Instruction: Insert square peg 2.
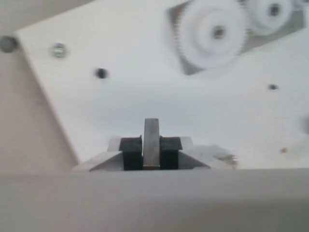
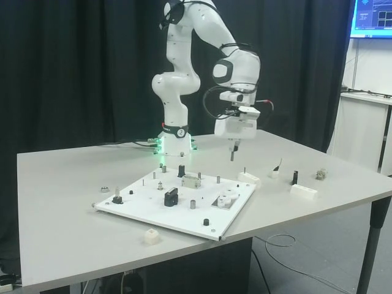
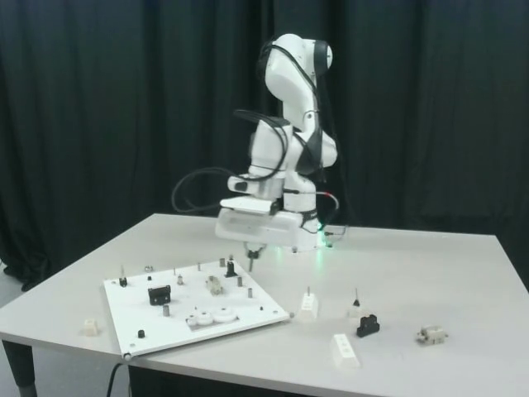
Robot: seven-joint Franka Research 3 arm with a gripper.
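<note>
My gripper (image 1: pixel 151 153) is shut on a slim grey square peg (image 1: pixel 151 137), which stands upright between the black pads (image 1: pixel 130 152). In the first room view the gripper (image 2: pixel 233 145) hangs well above the table with the peg (image 2: pixel 232 153) pointing down. It is over the far right part of the white board (image 2: pixel 141 205). The second room view shows the gripper (image 3: pixel 250 250) and peg (image 3: pixel 250 261) above the board (image 3: pixel 124 310) near its back edge. Beneath the peg the wrist view has bare white board (image 1: pixel 145 87). I cannot make out the square hole.
Two white gears (image 1: pixel 212 31) (image 2: pixel 226 197) (image 3: pixel 211 317) sit on the board among black parts (image 2: pixel 171 197) and short pins. Off the board lie white blocks (image 2: pixel 304 191) (image 3: pixel 345 350), a black piece (image 3: pixel 368 325), a small metal part (image 3: pixel 431 335) and a white cube (image 2: pixel 150 236).
</note>
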